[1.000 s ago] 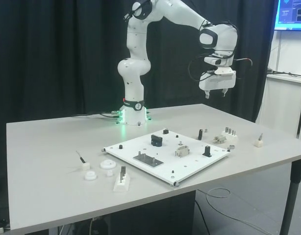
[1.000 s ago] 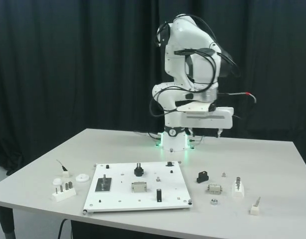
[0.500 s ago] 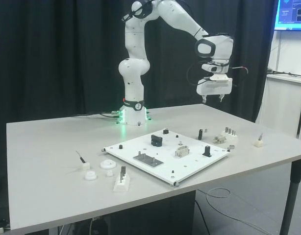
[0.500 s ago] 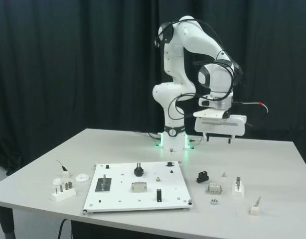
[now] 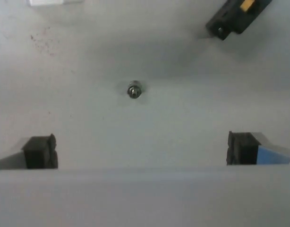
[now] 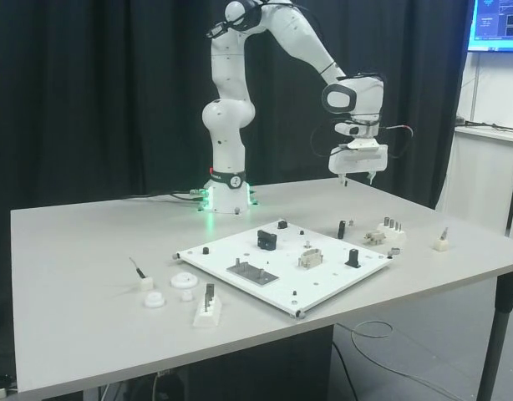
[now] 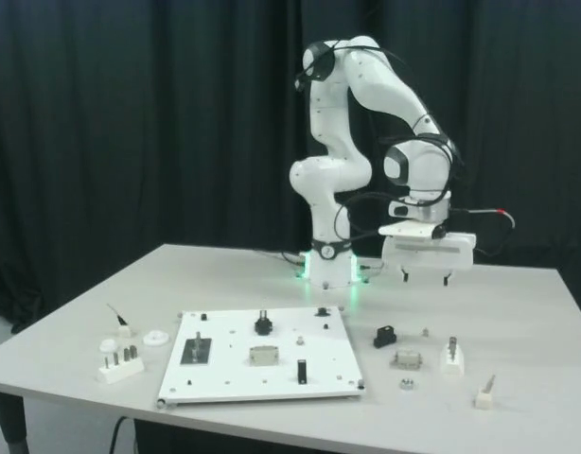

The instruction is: Pick BNC.

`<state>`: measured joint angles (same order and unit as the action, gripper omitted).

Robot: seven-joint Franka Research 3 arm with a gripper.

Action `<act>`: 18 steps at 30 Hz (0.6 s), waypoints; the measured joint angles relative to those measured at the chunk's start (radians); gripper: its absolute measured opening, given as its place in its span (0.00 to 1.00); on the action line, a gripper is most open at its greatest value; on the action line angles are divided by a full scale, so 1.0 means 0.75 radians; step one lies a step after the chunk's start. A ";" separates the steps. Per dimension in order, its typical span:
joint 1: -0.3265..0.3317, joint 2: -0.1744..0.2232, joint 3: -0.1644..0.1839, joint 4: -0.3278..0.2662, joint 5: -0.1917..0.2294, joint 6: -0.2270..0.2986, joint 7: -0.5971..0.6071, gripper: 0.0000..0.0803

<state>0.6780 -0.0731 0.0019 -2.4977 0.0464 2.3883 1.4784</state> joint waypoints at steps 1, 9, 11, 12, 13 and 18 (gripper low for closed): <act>0.000 0.003 0.006 -0.004 0.000 0.009 0.004 1.00; 0.000 0.059 0.024 -0.010 -0.007 0.070 0.040 1.00; 0.000 0.079 0.024 -0.010 -0.011 0.086 0.042 1.00; -0.001 0.090 0.024 -0.010 -0.012 0.094 0.043 1.00; -0.001 0.101 0.024 -0.009 -0.013 0.103 0.043 1.00; -0.005 0.156 0.024 -0.005 -0.014 0.144 0.043 1.00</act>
<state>0.6741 0.0438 0.0200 -2.5018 0.0360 2.4959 1.5109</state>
